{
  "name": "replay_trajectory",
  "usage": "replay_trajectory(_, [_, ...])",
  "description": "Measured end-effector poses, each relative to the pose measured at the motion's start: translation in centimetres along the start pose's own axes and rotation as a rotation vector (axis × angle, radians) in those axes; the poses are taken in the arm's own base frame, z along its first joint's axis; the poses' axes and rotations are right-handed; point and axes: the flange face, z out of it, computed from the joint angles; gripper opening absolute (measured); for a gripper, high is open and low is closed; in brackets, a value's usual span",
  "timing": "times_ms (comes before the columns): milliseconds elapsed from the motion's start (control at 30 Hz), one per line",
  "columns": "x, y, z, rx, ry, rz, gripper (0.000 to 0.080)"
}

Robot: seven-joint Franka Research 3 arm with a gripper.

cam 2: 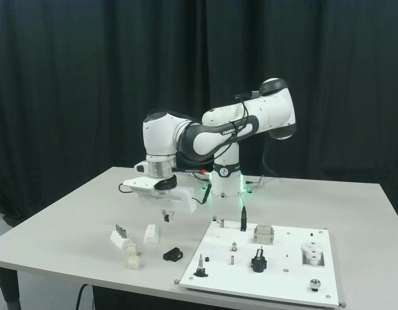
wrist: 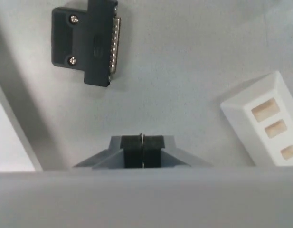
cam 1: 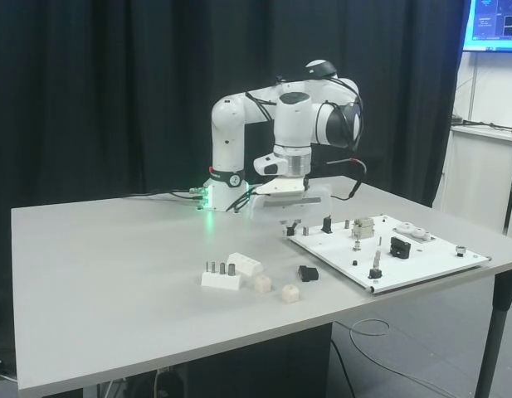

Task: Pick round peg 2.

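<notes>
Hovering above the table, the tool has its 2 fingers pressed together, gripping nothing — no approach to a peg yet. The round pegs stand upright in the white holder, ready for a top-down grasp; which is peg 2 cannot be told.

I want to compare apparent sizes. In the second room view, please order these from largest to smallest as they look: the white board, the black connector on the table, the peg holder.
1. White board
2. Peg holder
3. Black connector, though it looks close to the holder, so this order is unsure.
</notes>
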Motion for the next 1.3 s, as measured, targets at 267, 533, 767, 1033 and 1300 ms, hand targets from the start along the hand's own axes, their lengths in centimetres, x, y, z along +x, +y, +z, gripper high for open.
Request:
replay_trajectory(267, [0.1, 0.2, -0.7, 0.002, 0.005, 0.05, 0.0])
replay_trajectory(533, [0.2, 0.4, -1.2, 0.008, 0.003, 0.056, 0.02])
replay_trajectory(767, [0.2, 0.8, -1.8, 0.013, -0.015, 0.054, 0.0736])
replay_trajectory(1033, [0.4, 1.8, -2.8, 0.023, -0.023, 0.01, 0.0798])
replay_trajectory(1300, [0.4, 3.0, -3.9, 0.041, -0.039, 0.016, 0.0799])
